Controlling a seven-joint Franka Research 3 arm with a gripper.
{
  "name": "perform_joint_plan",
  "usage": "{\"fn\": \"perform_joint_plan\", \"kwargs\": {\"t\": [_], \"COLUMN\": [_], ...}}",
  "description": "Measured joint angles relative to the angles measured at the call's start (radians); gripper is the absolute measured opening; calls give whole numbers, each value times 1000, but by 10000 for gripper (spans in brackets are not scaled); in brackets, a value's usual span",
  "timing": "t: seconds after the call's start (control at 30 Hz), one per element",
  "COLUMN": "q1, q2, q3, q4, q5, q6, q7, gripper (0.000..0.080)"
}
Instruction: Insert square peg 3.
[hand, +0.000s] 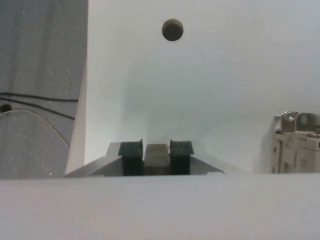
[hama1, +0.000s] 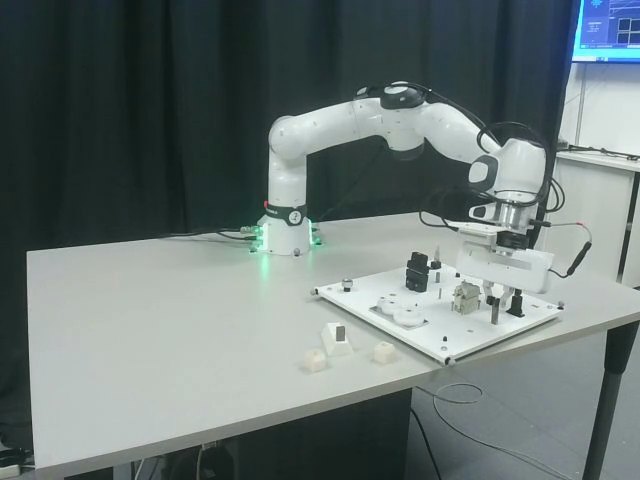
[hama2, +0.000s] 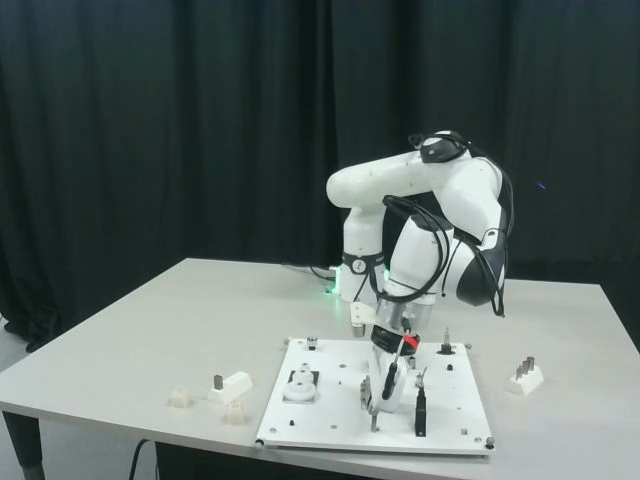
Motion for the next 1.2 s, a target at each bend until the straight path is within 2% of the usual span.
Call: {"fn": "perform_joint_plan", "kwargs": {"t": [0.57,0.9,1.2], "q1": [0,0,-1], "q2": [0,3,3], "q3": [1,0,1], "q4": [1,8,9], "q5": [0,-1,0], "q6": [-2,-32,-36], "q7": [8,14,16], "gripper": [111,111,111]}}
